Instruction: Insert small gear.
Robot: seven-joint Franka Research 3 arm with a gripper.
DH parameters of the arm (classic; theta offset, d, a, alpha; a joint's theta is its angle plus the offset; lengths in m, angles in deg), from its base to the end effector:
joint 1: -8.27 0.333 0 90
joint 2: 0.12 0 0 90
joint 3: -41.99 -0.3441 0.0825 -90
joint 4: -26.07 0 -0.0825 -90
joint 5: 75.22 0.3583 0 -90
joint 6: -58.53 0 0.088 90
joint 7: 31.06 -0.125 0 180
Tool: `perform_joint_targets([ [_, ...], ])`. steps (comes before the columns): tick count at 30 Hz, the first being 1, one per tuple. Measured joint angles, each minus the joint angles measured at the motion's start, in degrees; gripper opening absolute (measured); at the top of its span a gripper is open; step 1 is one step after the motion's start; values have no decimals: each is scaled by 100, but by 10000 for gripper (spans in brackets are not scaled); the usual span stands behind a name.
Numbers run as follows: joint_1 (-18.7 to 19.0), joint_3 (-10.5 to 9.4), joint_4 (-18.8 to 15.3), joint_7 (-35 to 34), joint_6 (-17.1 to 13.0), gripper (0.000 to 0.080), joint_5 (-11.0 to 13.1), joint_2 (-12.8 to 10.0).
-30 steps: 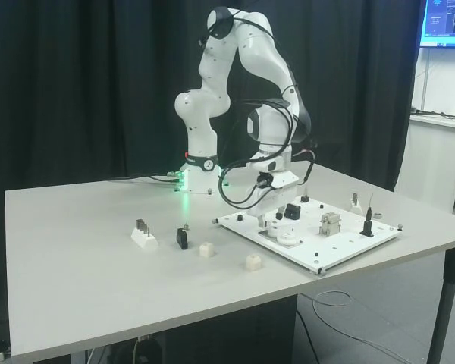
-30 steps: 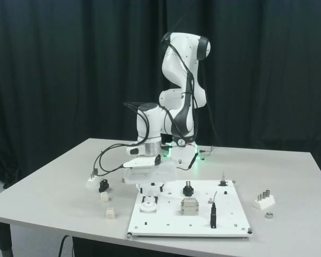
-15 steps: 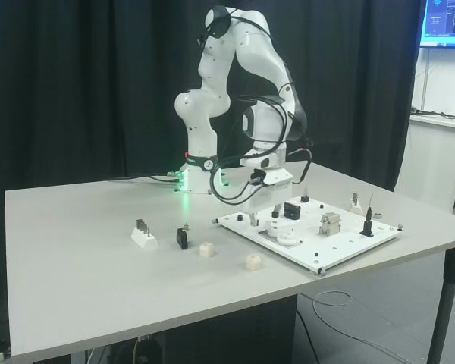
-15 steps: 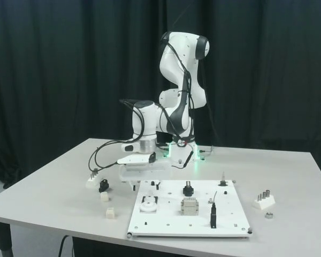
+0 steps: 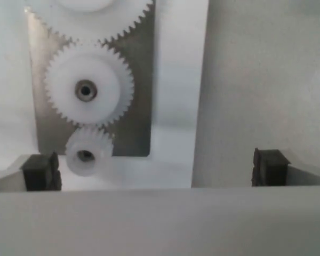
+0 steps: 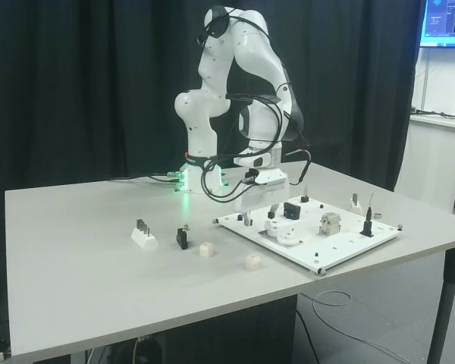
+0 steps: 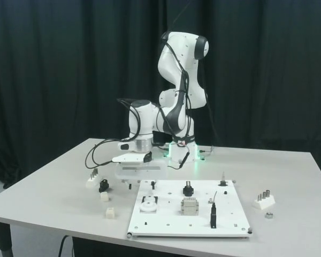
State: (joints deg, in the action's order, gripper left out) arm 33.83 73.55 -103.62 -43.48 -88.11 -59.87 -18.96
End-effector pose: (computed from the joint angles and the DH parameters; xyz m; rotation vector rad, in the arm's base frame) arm 0.5312 -0.0555 0.2672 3.0189 -0.7998 0.0514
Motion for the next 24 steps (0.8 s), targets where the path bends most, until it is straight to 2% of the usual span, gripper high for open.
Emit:
perform_joint_targets([
  [24,-45,-27,-1,65,-175,800,-2,-171],
])
